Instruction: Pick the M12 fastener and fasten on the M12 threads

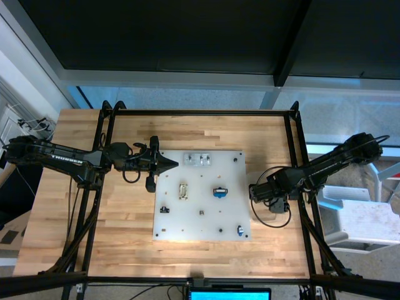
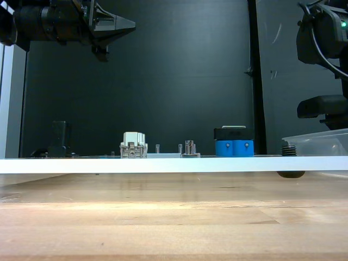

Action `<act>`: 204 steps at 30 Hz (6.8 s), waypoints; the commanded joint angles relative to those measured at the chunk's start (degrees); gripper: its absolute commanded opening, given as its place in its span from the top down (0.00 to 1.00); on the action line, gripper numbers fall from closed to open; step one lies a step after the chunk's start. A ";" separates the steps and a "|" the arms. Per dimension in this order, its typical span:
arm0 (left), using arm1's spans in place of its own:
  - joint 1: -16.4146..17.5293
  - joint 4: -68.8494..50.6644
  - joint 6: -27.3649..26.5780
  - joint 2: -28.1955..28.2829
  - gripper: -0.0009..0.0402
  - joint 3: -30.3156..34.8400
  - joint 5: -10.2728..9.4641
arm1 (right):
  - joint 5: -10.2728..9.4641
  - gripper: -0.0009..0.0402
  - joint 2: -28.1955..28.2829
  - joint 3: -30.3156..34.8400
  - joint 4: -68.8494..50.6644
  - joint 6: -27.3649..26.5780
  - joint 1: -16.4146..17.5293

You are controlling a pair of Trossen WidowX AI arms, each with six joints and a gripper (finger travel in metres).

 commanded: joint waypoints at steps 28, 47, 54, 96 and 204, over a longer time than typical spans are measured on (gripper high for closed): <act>0.02 0.00 0.00 0.00 0.98 0.02 0.00 | -0.90 0.46 1.27 -2.99 5.46 -0.37 -0.17; 0.00 0.00 0.00 0.00 0.98 0.02 0.00 | -0.90 0.79 1.60 -2.97 5.66 -0.33 -0.17; 0.02 0.00 0.02 0.00 0.98 0.02 0.00 | -0.87 0.88 1.57 -2.64 5.64 -0.09 -0.17; 0.02 0.00 0.02 0.00 0.98 0.02 0.00 | -0.70 0.92 29.59 50.07 -16.20 2.75 5.86; 0.00 0.00 0.00 0.00 0.98 0.02 0.00 | -2.43 0.92 46.56 60.33 -8.92 153.61 7.69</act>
